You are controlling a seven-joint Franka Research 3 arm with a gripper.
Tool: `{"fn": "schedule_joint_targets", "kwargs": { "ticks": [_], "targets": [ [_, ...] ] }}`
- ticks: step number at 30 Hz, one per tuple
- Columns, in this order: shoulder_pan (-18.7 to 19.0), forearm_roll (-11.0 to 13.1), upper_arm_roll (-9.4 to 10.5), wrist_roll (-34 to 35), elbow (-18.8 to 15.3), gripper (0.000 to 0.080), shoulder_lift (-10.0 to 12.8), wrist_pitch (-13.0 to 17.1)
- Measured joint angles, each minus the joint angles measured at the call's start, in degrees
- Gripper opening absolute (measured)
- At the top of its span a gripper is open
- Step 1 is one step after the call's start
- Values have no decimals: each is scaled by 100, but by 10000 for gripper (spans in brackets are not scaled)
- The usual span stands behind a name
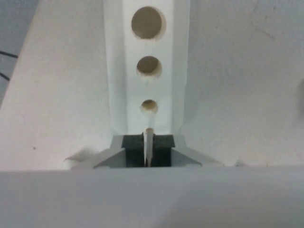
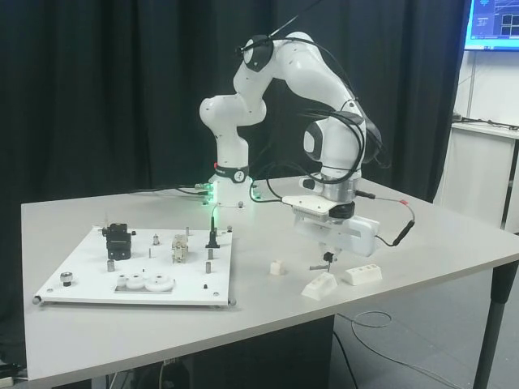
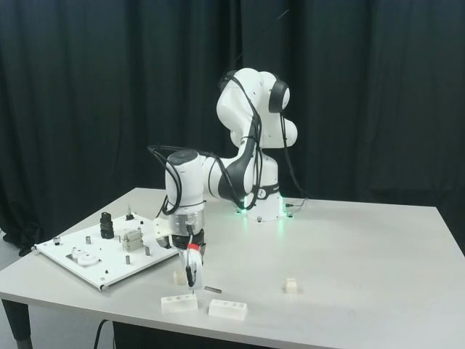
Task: Insert round peg 1.
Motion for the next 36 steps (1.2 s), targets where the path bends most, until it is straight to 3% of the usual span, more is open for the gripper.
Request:
{"fn": "schedule_joint_targets", "kwargs": {
  "ticks": [36],
  "targets": [
    [-49,-171,-13,-67,5,34,-32,60]
  ]
}}
